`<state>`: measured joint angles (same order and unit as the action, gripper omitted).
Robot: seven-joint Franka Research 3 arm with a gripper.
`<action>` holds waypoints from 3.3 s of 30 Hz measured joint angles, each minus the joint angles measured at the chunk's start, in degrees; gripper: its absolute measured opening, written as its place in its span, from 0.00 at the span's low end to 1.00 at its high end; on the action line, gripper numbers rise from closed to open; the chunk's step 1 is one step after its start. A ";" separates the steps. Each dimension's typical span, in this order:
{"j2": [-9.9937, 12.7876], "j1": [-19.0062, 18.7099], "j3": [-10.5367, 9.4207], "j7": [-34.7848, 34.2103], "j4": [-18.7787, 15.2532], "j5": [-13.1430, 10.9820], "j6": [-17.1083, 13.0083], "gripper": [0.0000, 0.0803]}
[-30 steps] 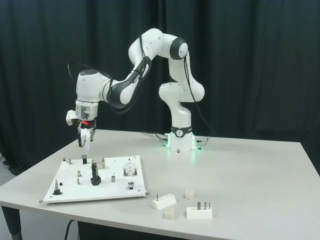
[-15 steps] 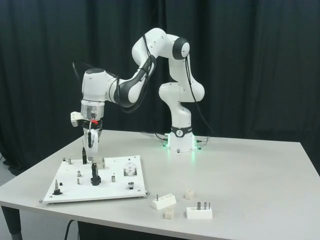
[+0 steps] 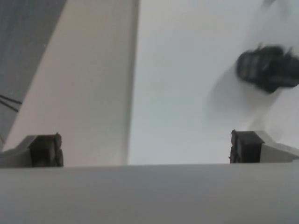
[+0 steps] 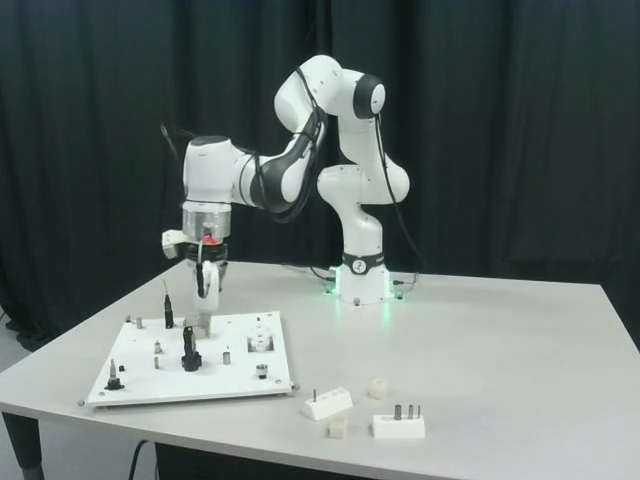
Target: Pick square peg 1.
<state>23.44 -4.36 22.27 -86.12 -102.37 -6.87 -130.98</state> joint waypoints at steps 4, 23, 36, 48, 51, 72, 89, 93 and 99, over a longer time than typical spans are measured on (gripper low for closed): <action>0.04 -0.57 -1.22 -2.18 0.58 -0.02 0.41 1.00; 2.52 -3.62 -6.61 -6.10 4.53 -0.01 0.78 1.00; 4.90 -5.09 -7.87 2.79 6.77 0.07 2.32 1.00; 6.58 -5.14 -9.72 3.60 6.59 -1.15 4.38 1.00; 7.25 -5.14 -10.18 3.75 6.37 -1.75 4.81 1.00; 11.08 -6.10 -11.80 3.99 2.87 -2.48 0.73 1.00; 11.61 -6.41 -11.81 3.98 -0.09 -2.48 -4.32 1.00; 11.65 -6.56 -11.81 3.98 -0.73 -2.48 -5.34 1.00; 11.66 -6.63 -11.81 3.98 -1.24 -2.48 -6.16 0.88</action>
<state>35.10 -10.99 10.46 -82.13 -103.61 -9.35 -137.14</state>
